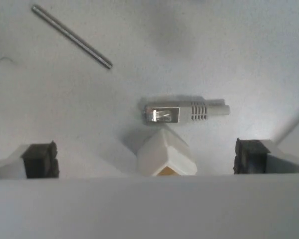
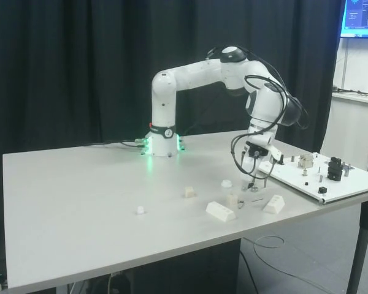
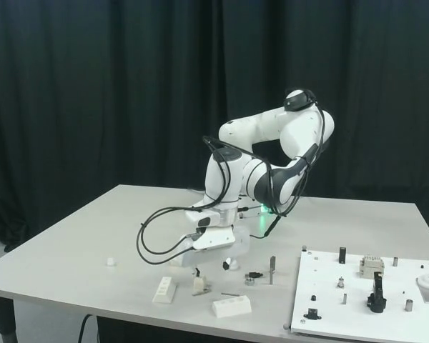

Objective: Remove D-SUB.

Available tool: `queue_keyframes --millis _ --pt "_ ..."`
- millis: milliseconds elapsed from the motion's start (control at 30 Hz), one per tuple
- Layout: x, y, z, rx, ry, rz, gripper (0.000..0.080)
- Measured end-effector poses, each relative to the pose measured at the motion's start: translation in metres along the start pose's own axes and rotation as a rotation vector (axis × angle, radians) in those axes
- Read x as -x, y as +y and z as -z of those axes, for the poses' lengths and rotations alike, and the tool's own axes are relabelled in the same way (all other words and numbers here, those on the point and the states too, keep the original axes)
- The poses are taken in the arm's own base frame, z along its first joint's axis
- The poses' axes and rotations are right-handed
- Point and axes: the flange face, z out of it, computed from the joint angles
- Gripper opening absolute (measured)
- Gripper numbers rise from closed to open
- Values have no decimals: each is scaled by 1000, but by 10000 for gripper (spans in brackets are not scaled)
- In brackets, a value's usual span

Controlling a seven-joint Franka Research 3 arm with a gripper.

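Note:
My gripper (image 1: 143,158) is open; its black pads (image 1: 40,160) stand wide apart with nothing held between them. It hangs low over the grey table (image 2: 80,196) just beside the white board (image 2: 297,182). Under it lie a small white block (image 1: 167,154) and a grey cable plug (image 1: 184,112). In the room views the gripper (image 2: 256,179) (image 3: 216,243) hovers above these small parts (image 2: 233,199). I cannot pick out a D-SUB connector in any view.
A thin metal pin (image 1: 72,37) lies on the table beyond the plug. Several white blocks (image 2: 221,211) (image 2: 274,204) (image 3: 231,306) sit near the front edge. The board (image 3: 329,314) carries black and grey fittings (image 3: 375,296). Cables loop from the arm (image 3: 157,236).

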Motion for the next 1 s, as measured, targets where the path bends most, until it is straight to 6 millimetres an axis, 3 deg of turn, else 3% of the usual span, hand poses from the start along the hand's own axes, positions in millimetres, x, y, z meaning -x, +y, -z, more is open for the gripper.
queue_keyframes --millis 167,200,1000 --pt "1 -1 0 1 0 3 738" --pt "1 -1 0 1 0 3 796" --pt "6 1 3 -6 -1 20 800"
